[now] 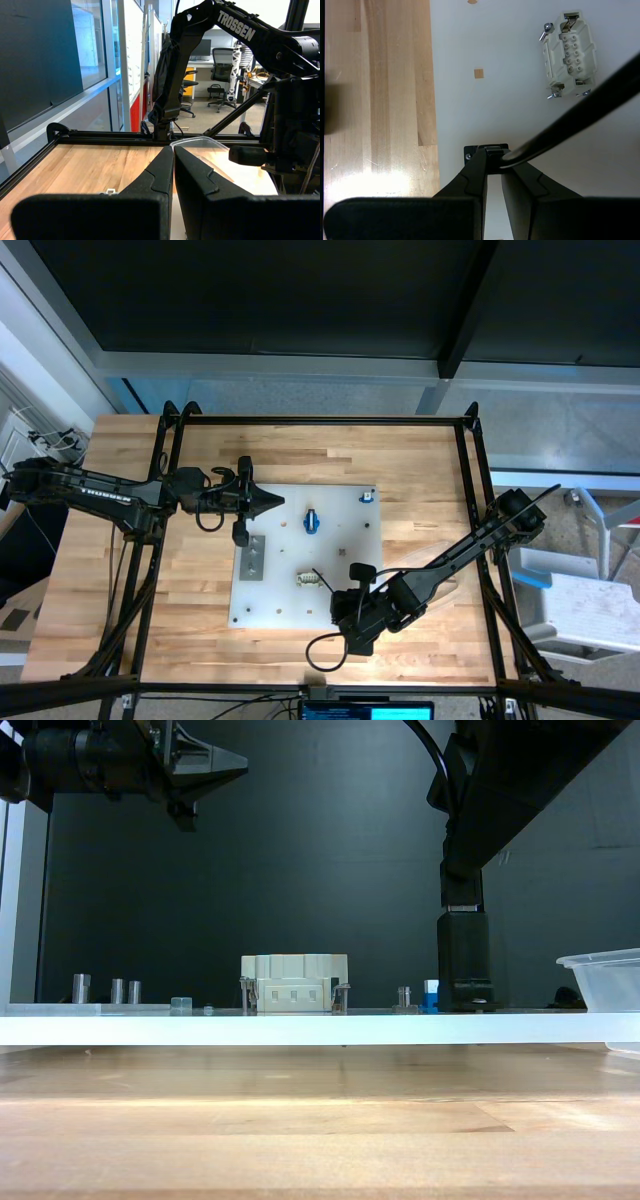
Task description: Remove the USB connector from the USB hub and place in the container
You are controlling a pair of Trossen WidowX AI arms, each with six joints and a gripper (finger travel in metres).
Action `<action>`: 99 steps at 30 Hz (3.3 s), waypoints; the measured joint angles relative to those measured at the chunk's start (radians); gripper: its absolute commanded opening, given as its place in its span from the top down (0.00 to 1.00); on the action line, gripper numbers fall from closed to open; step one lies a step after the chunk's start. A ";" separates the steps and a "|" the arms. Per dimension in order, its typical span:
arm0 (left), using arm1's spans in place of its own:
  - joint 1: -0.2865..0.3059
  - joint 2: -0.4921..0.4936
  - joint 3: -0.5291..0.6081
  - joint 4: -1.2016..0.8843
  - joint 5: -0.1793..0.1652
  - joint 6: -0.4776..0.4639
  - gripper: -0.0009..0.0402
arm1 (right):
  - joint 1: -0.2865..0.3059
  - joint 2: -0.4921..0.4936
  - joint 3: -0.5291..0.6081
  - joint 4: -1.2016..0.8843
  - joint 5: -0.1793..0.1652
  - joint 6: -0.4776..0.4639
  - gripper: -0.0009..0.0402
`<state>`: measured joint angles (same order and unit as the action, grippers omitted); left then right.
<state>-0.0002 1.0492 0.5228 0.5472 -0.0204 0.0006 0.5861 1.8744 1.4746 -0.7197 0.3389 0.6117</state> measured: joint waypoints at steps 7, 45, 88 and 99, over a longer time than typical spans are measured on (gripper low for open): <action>0.000 0.000 0.000 0.000 0.000 0.000 0.98 | 0.002 -0.003 -0.001 0.000 0.000 -0.020 0.98; 0.000 0.000 0.000 0.000 0.000 0.000 0.98 | 0.055 -0.074 -0.117 0.147 0.110 -0.020 0.98; 0.000 0.000 0.000 0.000 0.000 0.000 0.98 | 0.021 0.013 0.053 -0.087 -0.046 -0.123 0.98; 0.000 0.000 0.000 0.000 0.000 0.000 0.98 | 0.026 -0.018 -0.011 0.000 0.013 -0.104 0.98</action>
<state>-0.0002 1.0489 0.5228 0.5472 -0.0204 0.0006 0.6125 1.8565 1.4639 -0.7193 0.3523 0.5079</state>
